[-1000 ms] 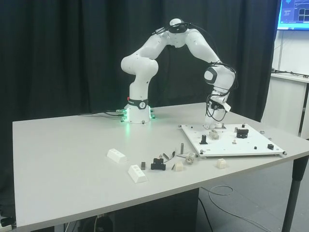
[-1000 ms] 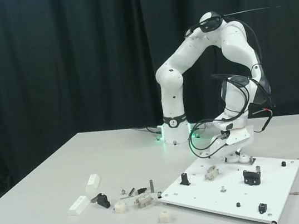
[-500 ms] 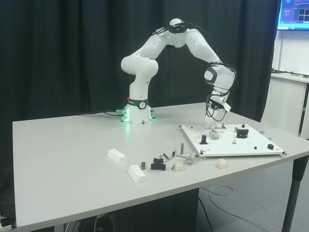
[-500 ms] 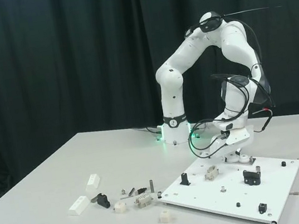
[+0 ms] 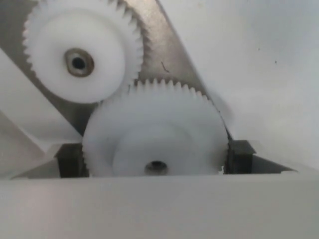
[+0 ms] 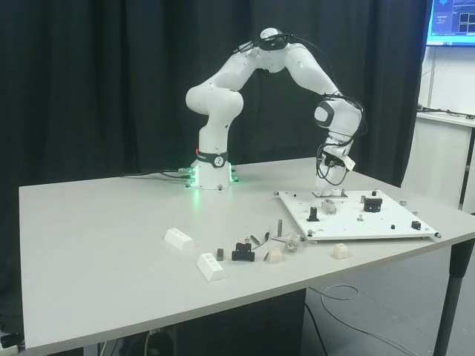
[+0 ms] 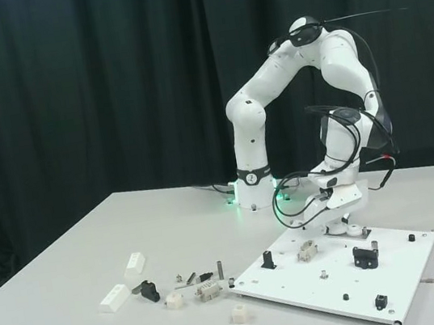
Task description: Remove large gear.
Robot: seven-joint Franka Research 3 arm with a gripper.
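The white seven-joint robot arm (image 6: 245, 70) rises from its green-lit base (image 6: 211, 176), arches high over the grey table (image 6: 96, 237) and folds steeply down, so that its wrist hangs nearly vertical above the far edge of the flat white assembly board (image 7: 396, 266). Its two-finger gripper (image 5: 155, 158) sits low over that board, and in the wrist view the two black fingertips (image 5: 240, 155) stand on opposite sides of the large white toothed plastic gear (image 5: 154, 129), each tip just against the gear's rim, so the jaws look clamped on it. The gear lies flat between the jaws with its small centre hole showing. Just beyond the jaws, a second white toothed gear (image 5: 82, 50) with a metal-ringed hub lies flat on a grey metal plate (image 5: 159, 47), its teeth meeting those of the gripped gear. No brand, label or writing on the gears or board can be read in any view.
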